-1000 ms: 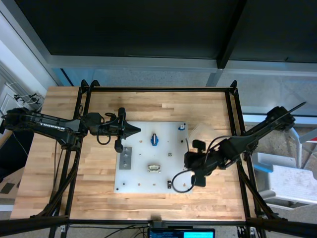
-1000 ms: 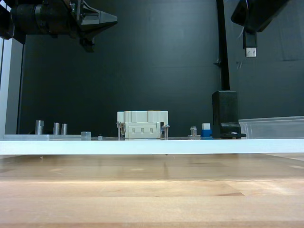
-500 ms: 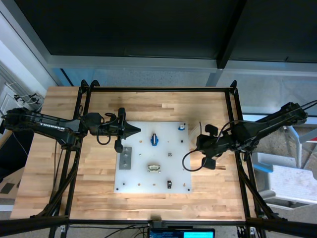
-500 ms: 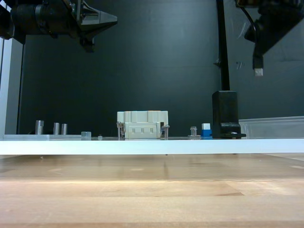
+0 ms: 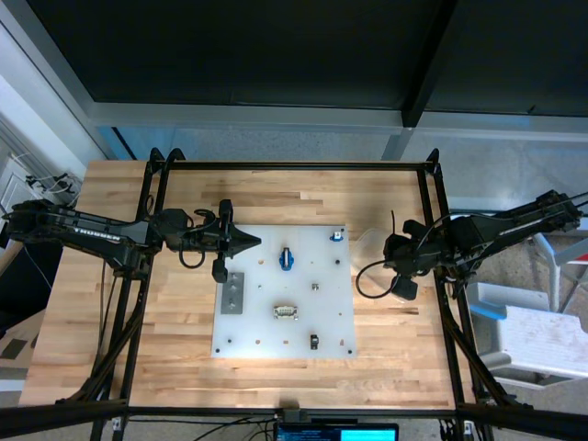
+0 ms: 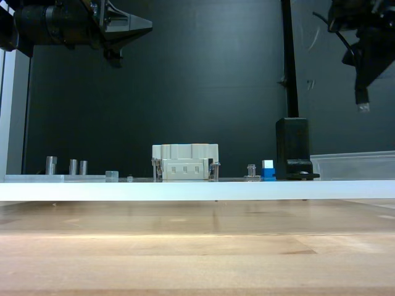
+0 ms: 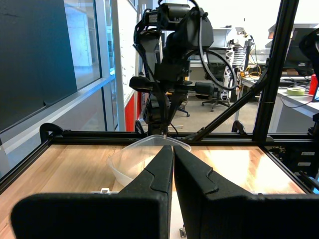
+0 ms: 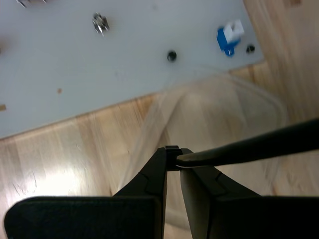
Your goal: Remove the USB connector from the USB hub and place in the container
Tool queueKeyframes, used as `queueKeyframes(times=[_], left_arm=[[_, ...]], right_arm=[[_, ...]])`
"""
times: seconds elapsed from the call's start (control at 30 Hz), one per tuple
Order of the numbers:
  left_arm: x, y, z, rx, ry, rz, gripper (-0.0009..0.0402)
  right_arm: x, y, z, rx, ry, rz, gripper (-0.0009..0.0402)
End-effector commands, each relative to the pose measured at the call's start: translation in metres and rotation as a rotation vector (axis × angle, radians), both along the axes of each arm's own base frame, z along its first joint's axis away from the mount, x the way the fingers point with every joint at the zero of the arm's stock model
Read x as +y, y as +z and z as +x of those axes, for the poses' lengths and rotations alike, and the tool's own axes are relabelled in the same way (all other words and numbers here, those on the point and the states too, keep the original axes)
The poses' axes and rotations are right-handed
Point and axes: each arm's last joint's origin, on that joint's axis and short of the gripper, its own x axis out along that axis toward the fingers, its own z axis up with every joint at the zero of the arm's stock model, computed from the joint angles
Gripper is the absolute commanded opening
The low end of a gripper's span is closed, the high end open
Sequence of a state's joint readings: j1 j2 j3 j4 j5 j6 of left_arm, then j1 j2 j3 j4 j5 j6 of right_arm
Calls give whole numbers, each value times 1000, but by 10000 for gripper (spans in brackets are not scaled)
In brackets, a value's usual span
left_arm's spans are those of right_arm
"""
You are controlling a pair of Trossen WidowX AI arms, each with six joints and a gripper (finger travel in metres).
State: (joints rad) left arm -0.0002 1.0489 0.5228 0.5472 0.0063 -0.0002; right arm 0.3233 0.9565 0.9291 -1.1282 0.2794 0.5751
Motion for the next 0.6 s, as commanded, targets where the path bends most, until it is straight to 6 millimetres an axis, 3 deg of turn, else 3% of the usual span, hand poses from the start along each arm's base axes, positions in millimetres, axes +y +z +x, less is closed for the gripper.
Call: queueKeyframes(times=[0.03,0.3,0.6], left_arm=[[0,0,0,0,0,0,1],[0,0,0,0,0,0,1],[0,0,0,0,0,0,1]], right_arm=[[-3,-9,-8,30,-21,41,0],[-6,-27,-18,111,-70,93,0],[-8,-33,-25,196,-84,95,0]])
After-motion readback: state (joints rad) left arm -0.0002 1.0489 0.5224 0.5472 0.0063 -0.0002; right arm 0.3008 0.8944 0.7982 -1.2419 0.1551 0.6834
